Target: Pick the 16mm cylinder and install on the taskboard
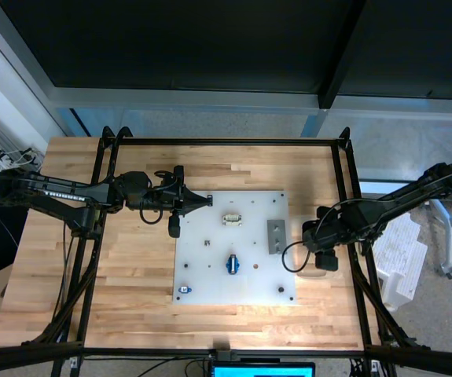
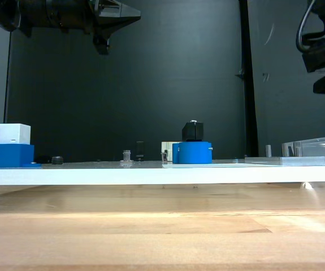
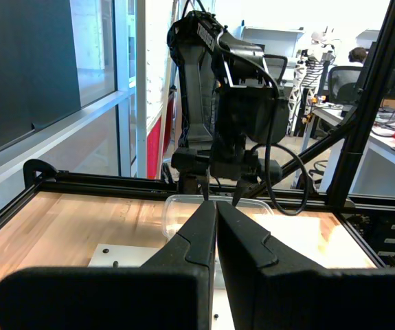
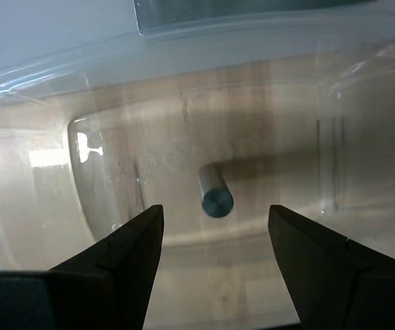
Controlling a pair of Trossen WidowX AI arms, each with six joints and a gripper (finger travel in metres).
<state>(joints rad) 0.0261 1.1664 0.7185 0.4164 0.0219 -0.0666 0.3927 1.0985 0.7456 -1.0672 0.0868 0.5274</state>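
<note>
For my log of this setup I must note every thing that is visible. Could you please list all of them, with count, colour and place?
16mm cylinder: one, dull grey, lying in the clear tray
taskboard: one, white, middle of the table
grey metal block: one, grey, right part of the taskboard
beige connector: one, beige, far part of the taskboard
blue fitting: one, blue and black, centre of the taskboard
blue-and-white block: one, near left corner of the taskboard
clear tray: one, transparent, right of the taskboard
table: one, light wood
left gripper: black, shut, raised over the taskboard's far left edge
right gripper: black, open, above the cylinder
</note>
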